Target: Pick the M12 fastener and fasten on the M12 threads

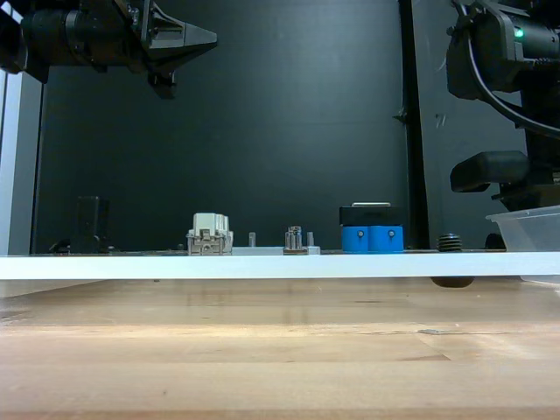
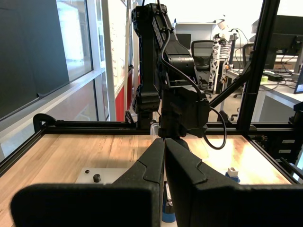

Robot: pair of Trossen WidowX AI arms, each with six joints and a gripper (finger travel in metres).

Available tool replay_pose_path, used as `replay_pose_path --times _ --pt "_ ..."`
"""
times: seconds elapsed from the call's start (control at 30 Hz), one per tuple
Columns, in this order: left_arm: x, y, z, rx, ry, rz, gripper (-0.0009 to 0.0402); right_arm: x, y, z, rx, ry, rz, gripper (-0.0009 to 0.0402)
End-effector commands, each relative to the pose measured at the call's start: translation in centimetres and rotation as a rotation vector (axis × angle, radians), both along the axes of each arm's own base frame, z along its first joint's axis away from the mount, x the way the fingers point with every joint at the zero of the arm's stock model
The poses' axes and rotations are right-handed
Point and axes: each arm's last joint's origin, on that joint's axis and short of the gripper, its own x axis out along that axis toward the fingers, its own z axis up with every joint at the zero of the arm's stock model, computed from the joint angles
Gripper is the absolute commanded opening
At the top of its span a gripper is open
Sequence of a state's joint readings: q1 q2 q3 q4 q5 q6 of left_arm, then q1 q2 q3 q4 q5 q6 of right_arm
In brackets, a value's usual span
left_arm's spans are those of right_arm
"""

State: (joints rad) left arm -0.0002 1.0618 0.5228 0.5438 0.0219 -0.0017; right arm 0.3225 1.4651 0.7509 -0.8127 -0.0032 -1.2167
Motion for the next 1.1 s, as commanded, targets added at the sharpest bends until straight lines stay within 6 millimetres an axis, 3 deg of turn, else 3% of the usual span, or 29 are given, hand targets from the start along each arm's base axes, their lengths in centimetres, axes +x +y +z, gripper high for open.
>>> replay_pose_path --times 0.03,0.67,1.1 --pt "0.01 0.01 0.00 0.000 0.000 0.000 0.0000 -0.05 -0.02 -0.13 0.000 -0.002 0.000 0.0193" --pt "0.01 0.00 0.00 0.000 0.000 0.000 0.0000 0.26 0.01 -0.90 -0.004 0.010 -0.003 0.0186" --pt "0.01 0.00 0.00 0.000 0.000 0.000 0.0000 0.23 0.00 -0.90 -0.005 0.014 -0.008 0.0070"
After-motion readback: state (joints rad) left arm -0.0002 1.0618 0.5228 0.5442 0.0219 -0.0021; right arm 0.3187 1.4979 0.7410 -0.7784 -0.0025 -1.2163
